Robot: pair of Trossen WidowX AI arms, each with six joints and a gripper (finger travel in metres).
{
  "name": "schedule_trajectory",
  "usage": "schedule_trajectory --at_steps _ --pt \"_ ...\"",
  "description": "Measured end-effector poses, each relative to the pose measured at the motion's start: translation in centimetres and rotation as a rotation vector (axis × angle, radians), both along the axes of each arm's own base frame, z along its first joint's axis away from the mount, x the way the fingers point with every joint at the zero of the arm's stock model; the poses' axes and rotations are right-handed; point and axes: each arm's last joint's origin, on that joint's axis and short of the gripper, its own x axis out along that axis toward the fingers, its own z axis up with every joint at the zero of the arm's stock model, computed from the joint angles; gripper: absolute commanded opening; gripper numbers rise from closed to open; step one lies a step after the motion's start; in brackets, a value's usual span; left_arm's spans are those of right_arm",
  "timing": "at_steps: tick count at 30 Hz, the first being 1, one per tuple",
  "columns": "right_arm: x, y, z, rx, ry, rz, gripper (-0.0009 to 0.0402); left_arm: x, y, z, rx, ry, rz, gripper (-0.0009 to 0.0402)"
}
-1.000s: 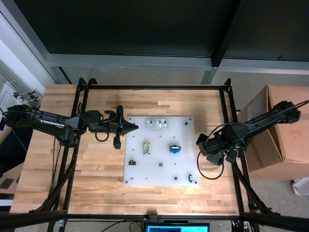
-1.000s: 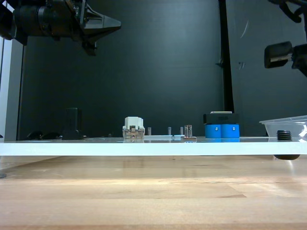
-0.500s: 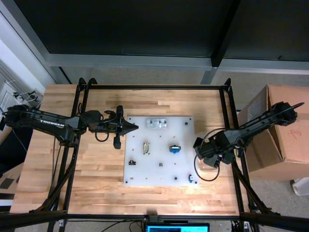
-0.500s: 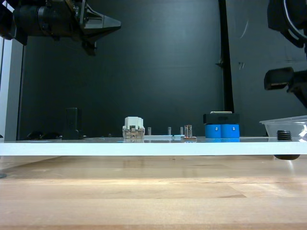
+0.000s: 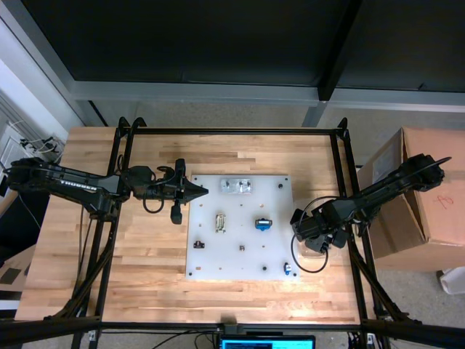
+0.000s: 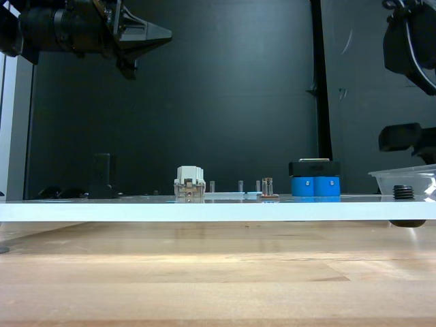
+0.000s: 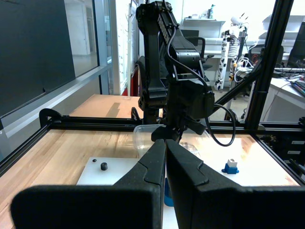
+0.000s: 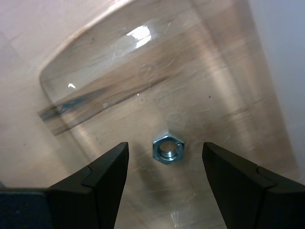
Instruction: Pick the M12 nut and place it on its threads and fasten
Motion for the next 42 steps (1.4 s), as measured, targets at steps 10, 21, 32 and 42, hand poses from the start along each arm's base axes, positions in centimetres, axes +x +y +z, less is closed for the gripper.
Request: schedule_trajectory --at_steps 10,21,32,42 --pt "-0.1 -0.1 -0.6 0.006 -0.014 0.0 0.0196 0.0 0.0 0.0 0.0 0.0 0.0 0.0" --pt "-0.2 -0.1 -0.7 0.003 -0.014 -0.001 0.0099 0.0 0.0 0.0 0.0 0.001 0.0 0.0" --pt "-0.2 -0.1 -0.7 0.006 -0.015 -0.002 0.0029 0.0 0.0 0.0 0.0 0.002 0.0 0.0" --pt "0.2 0.1 1.2 0.021 -0.046 -0.004 0.0008 0.0 0.0 0.0 0.0 0.002 0.0 0.0"
